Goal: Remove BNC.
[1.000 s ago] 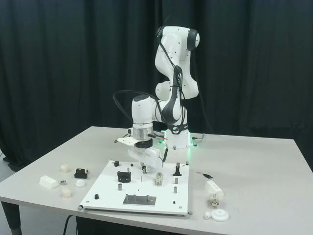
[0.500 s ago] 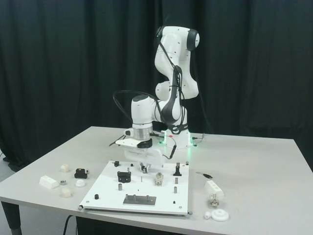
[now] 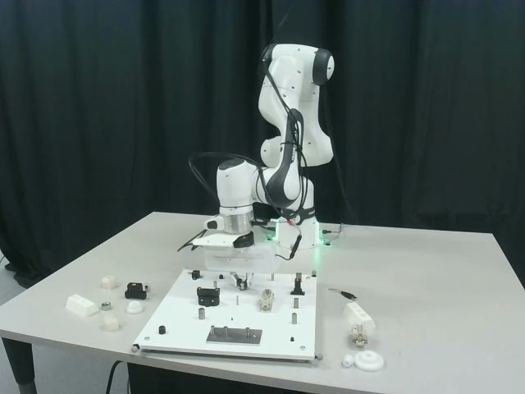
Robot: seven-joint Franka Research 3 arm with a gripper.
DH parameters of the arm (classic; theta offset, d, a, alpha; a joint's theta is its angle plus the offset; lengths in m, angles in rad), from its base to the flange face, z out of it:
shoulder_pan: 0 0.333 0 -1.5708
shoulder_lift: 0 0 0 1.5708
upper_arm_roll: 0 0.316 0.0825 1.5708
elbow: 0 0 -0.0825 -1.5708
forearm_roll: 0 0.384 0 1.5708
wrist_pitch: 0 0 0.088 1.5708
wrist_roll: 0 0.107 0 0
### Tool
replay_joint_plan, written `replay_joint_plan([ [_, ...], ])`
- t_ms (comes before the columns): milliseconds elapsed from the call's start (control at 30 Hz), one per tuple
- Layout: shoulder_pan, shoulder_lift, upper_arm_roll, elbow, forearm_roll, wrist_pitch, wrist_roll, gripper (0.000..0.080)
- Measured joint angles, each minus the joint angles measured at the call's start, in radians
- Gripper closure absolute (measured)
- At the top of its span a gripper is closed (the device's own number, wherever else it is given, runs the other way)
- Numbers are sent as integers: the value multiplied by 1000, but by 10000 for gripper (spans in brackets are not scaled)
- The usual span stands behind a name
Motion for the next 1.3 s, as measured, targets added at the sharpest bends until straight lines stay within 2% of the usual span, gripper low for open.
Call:
replay_joint_plan([
  [433,0,0,-6,0,62,-7,-202,676],
  [1300,-2,3,-11,8,68,-25,-537,676],
])
